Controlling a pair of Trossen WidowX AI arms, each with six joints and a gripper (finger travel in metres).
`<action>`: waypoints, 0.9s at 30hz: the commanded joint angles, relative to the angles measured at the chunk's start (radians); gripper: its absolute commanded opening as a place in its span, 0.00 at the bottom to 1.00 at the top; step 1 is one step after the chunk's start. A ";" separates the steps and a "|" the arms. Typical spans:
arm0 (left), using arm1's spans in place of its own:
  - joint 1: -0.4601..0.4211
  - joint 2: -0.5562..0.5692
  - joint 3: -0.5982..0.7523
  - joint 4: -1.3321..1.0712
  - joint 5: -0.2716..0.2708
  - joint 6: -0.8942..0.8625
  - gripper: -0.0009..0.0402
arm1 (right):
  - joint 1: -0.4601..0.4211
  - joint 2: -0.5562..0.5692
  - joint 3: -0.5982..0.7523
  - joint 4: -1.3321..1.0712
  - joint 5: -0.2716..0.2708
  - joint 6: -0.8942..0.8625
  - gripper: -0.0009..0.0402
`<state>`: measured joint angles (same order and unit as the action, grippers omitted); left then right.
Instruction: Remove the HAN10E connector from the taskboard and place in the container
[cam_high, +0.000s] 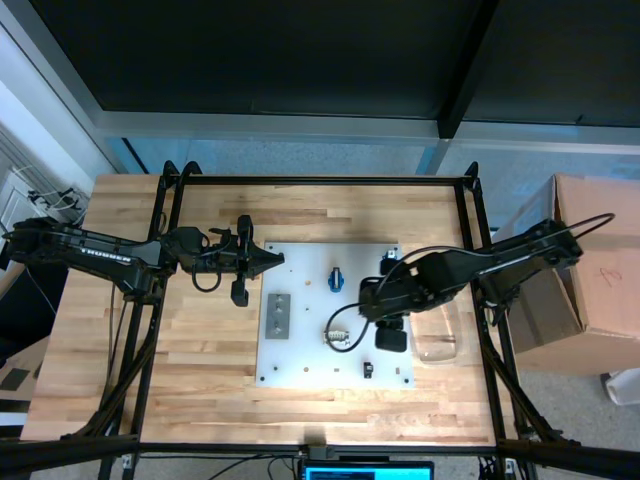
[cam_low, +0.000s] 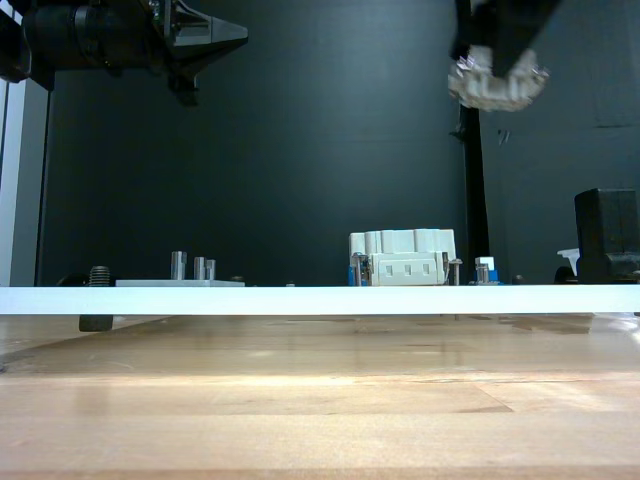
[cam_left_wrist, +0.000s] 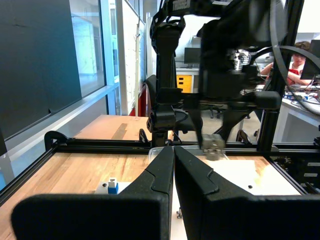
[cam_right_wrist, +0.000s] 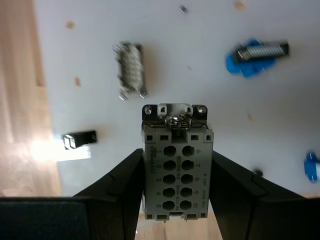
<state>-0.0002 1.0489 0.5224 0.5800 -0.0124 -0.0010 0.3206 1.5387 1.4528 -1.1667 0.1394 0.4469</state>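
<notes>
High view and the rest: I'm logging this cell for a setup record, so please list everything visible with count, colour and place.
HAN10E connector: one, grey-beige, held between the right fingers, high above the board, clear of its seat.
Connector base: one, beige, on the taskboard.
Taskboard: one, white, mid-table.
Container: one, clear, beside the taskboard's right edge.
Metal plate: one, grey, taskboard's left part.
Blue mounts: two, on the taskboard, one carrying a grey connector.
Cardboard box: one, brown, off the table's right.
Table: one, light wood.
Left gripper: black, fingers shut, raised over the taskboard's far-left corner.
Right gripper: black, above the taskboard's right part.
</notes>
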 joint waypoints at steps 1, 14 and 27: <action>0.000 0.000 0.000 0.000 0.000 0.000 0.02 | 0.000 -0.069 -0.104 0.033 0.003 0.055 0.09; 0.000 0.000 0.000 0.000 0.000 0.000 0.02 | 0.001 -0.289 -0.400 0.042 0.026 0.240 0.09; 0.000 0.000 0.000 0.000 0.000 0.000 0.02 | 0.007 -0.387 -0.663 0.099 0.025 0.289 0.09</action>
<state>-0.0002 1.0489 0.5224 0.5800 -0.0124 -0.0006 0.3271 1.1511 0.8158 -1.0843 0.1646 0.7357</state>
